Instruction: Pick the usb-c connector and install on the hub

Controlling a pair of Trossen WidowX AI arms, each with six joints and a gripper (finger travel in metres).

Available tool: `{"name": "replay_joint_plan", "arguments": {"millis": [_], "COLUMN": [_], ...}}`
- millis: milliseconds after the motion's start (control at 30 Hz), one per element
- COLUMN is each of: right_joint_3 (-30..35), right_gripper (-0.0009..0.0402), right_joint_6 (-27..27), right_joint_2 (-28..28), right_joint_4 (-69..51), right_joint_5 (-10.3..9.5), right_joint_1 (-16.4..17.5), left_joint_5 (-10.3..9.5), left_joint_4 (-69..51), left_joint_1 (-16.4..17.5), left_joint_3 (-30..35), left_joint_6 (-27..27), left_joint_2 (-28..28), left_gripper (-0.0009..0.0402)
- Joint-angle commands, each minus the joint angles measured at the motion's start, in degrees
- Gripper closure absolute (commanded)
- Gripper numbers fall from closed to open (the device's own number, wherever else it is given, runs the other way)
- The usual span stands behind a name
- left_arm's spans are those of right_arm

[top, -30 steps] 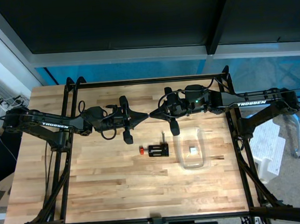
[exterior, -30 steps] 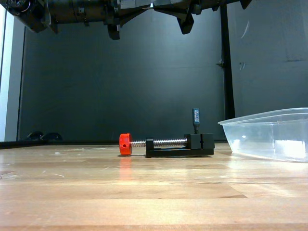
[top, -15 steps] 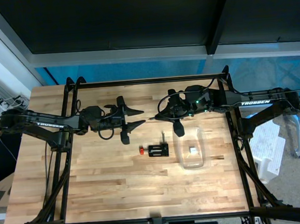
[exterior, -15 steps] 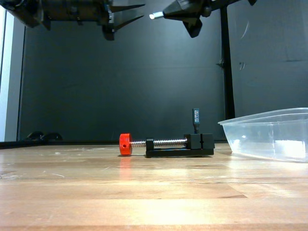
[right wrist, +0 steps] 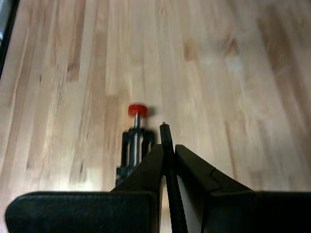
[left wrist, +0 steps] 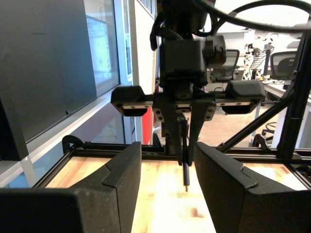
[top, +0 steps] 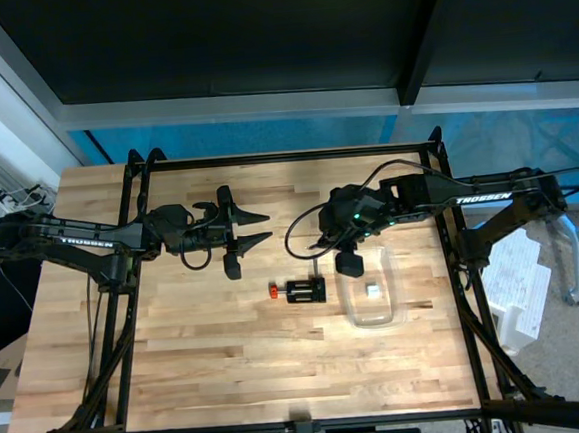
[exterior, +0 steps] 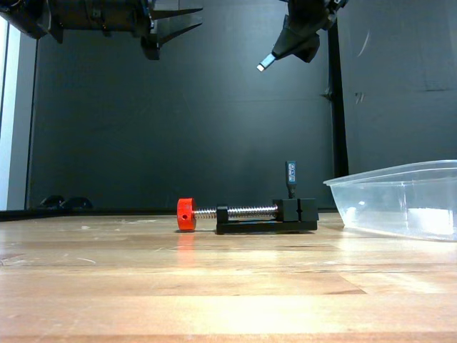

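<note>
**High view and low view: usb-c connector held aloft over the hub**

Right claw (right wrist: 168,147) is clenched on the usb-c connector (exterior: 264,63), whose silvery tip juts past the fingertips and slants down toward the worktop (top: 208,333). Claw and connector hang well above the hub (top: 303,291), clear of it. The hub lies flat on the worktop, with its red-orange knob (exterior: 186,214) on the left arm's side and a small upright post (exterior: 290,175) at the opposite end. Just beside that end sits a clear plastic tray (exterior: 400,179) with a small white piece (top: 372,289) inside. Left claw (top: 258,227) is released and empty. It is level and high over the worktop, well apart from the hub, its fingers aimed at the right arm.
</note>
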Motion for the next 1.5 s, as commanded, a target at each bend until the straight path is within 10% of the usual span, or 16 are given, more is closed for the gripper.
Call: {"name": "replay_joint_plan", "arguments": {"millis": [33,1500], "right_joint_3": [3.28,24.44], "right_gripper": [0.0393,0.0393], "right_joint_6": [0.44,9.42], "right_joint_2": [2.71,30.95], "right_joint_4": [-5.14,-29.42], "right_joint_5": [0.04,2.75], "right_joint_1": [0.66,8.07], "left_joint_5": [0.72,0.68], "left_joint_4": [0.20,0.11], "left_joint_1": [0.02,0.07], "left_joint_3": [0.02,0.02], "left_joint_6": [0.00,0.04], "left_joint_2": [0.04,0.04], "left_gripper": [0.0254,0.0257]}}
